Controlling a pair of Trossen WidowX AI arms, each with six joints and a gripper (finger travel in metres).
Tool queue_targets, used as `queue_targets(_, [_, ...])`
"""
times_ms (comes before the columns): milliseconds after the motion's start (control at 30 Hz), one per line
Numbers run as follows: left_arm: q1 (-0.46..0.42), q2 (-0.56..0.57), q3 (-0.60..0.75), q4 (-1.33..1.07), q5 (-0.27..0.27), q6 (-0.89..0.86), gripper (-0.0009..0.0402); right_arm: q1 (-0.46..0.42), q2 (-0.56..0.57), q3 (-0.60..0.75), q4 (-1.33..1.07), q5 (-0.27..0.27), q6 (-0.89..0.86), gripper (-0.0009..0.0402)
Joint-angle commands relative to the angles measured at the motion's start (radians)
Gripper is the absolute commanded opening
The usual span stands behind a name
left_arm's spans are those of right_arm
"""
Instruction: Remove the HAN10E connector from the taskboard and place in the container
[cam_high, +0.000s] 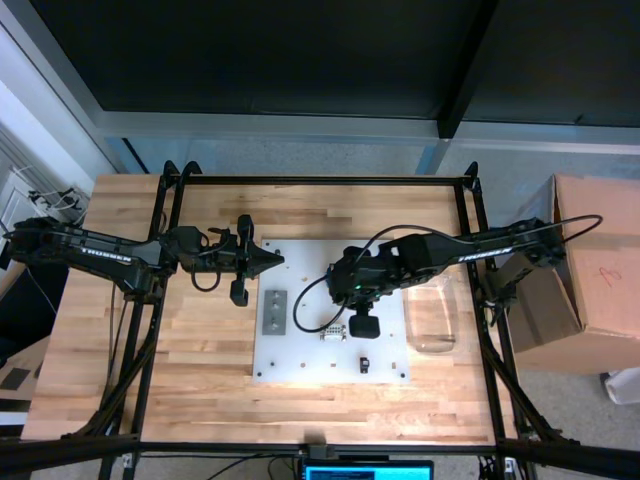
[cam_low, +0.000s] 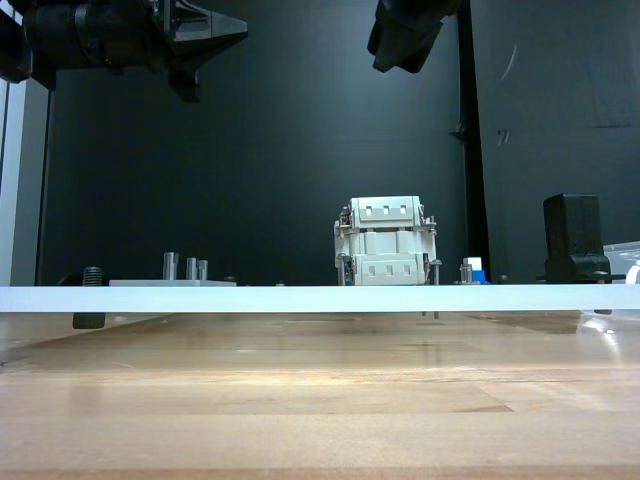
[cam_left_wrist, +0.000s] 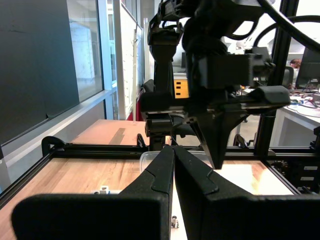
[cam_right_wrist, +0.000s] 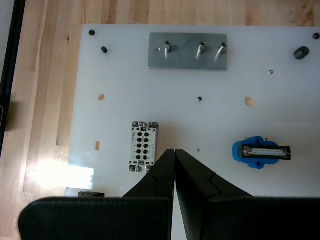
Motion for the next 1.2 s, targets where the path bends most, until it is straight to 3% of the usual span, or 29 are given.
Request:
queue_targets(33, [0.0,0.0,0.0,0.0,0.0,0.0,0.0,0.006,0.033,0.027,-0.019,0.0,0.001,0.0])
queue_targets(1200, [0.0,0.0,0.0,0.0,0.0,0.0,0.0,0.033,0.197,0.039,-0.013,0.0,0.076,0.0])
